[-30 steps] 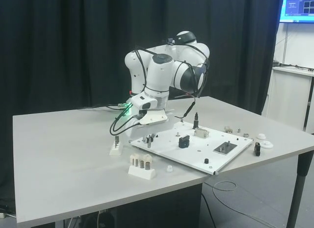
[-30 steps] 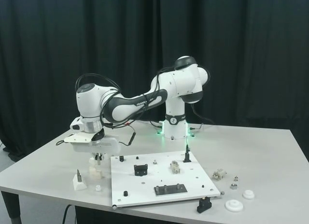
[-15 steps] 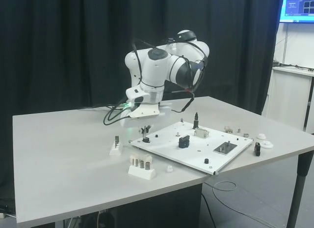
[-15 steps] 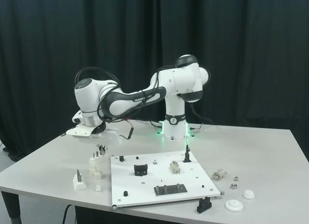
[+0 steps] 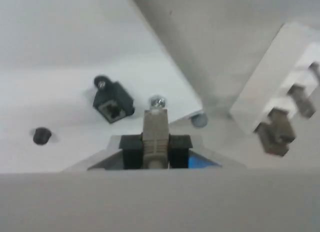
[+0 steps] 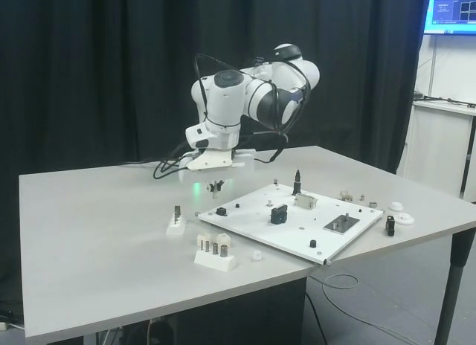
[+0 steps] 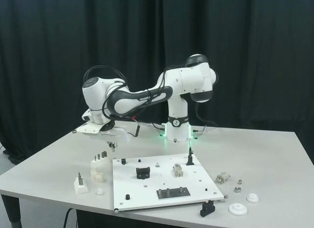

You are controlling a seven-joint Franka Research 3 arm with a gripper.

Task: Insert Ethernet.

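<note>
Claw [image 5: 156, 151] is pinching the Ethernet plug [image 5: 155, 137], hanging above the white board [image 6: 290, 222]; black socket [image 5: 113, 103] is lying at ten o'clock.

Two room views, one wrist-mounted.

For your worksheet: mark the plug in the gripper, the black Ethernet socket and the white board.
Ethernet plug [image 5: 155, 137], wrist view, on its body.
Black Ethernet socket [image 5: 114, 102], wrist view, on its opening.
White board [image 6: 297, 230], first room view, on bare surface.
</note>
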